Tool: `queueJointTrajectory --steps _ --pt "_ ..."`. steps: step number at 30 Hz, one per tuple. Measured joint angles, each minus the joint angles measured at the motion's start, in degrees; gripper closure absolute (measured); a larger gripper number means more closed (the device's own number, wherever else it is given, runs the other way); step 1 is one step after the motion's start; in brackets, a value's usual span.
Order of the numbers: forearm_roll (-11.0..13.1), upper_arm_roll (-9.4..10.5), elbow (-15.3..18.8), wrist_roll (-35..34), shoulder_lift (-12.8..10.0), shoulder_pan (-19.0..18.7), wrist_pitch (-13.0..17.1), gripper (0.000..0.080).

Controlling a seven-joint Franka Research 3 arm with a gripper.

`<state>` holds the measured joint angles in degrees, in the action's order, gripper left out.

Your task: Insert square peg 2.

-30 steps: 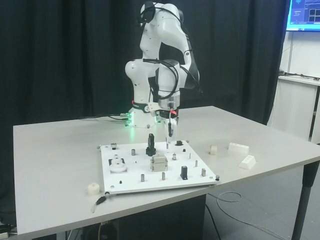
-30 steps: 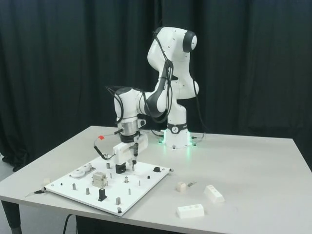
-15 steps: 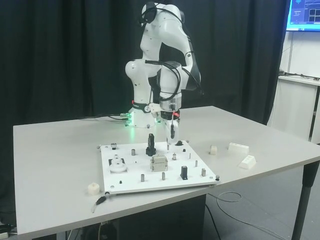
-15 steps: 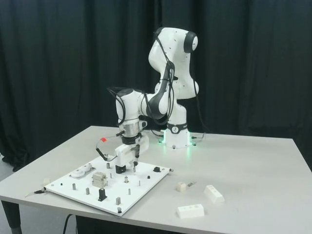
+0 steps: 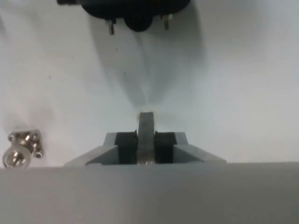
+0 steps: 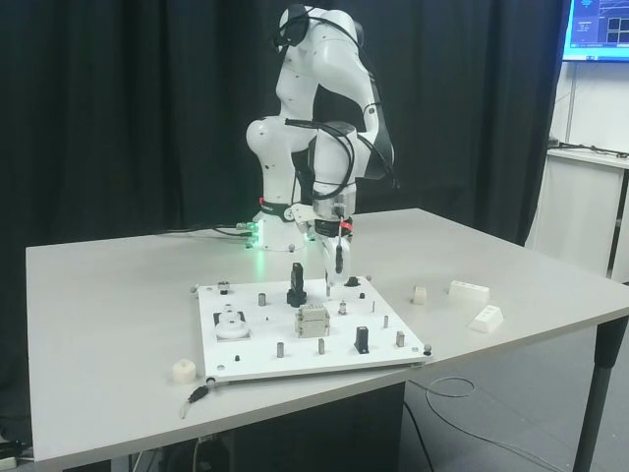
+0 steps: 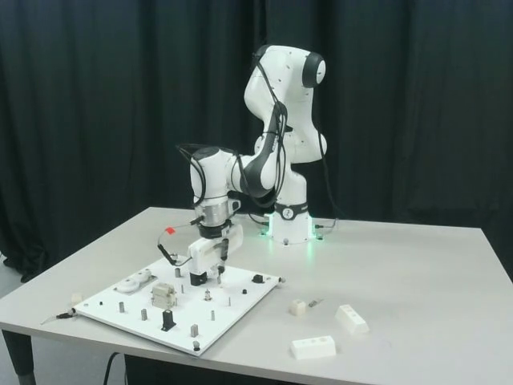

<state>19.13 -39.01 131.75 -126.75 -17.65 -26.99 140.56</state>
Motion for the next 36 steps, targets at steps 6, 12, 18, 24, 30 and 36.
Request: queueJointTrajectory --steps 6,12,18,24,30,36 --pt "0.00 -0.37 0.08 0.30 -0.10 0.01 0.30 0.0727" --pt "0.00 -0.37 0.18 0.41 -0.16 0.00 0.64 0.0727" --pt "0.00 -0.30 0.19 0.51 -0.26 -0.05 0.74 0.0727" --pt "0.02 -0.15 0.19 0.51 -0.56 -0.11 1.00 0.0727" --pt "0.05 0.21 0.19 0.51 -0.83 -0.13 1.42 0.0727" --pt "0.06 0.52 0.19 0.51 -1.00 -0.15 1.67 0.0727"
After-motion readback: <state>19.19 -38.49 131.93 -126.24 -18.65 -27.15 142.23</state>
